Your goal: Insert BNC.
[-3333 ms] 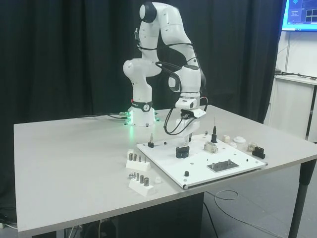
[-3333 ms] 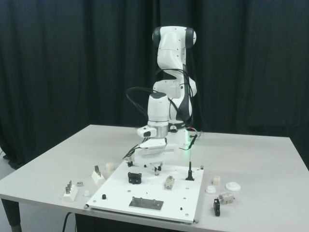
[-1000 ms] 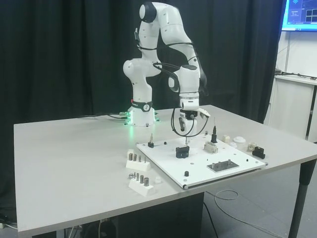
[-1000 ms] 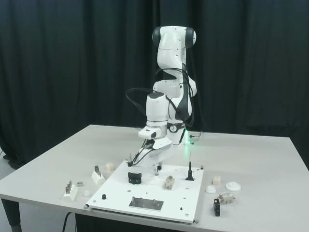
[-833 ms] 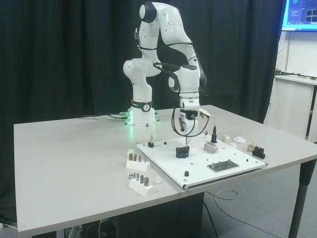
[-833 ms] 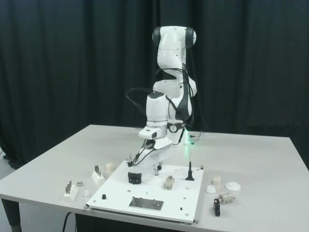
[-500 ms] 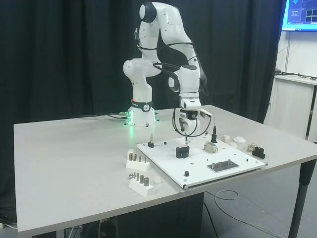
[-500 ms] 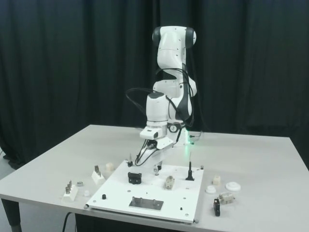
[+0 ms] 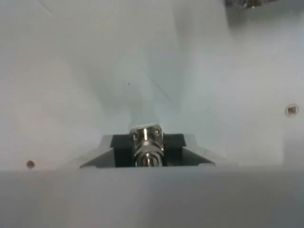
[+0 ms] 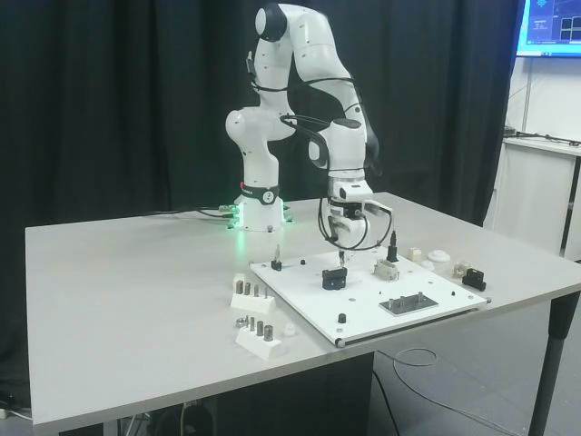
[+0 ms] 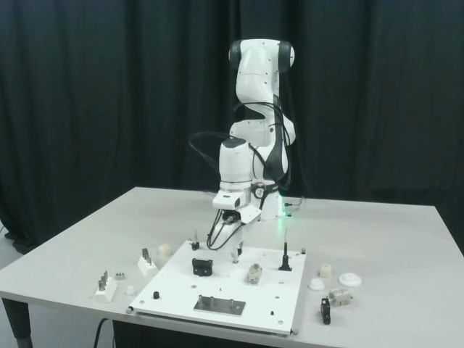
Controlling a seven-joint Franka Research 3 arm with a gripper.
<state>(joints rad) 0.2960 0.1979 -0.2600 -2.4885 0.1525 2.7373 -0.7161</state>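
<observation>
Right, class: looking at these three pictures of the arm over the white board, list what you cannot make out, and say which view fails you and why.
- Gripper fingers: too small in both room views, out of focus in the wrist view.
- Metal connector: in the wrist view a grey band covers its lower end, so its seating stays hidden.
- Small parts on the white board: too small in the room views to identify.
- Screen: cut off by the edge of the first room view.
</observation>
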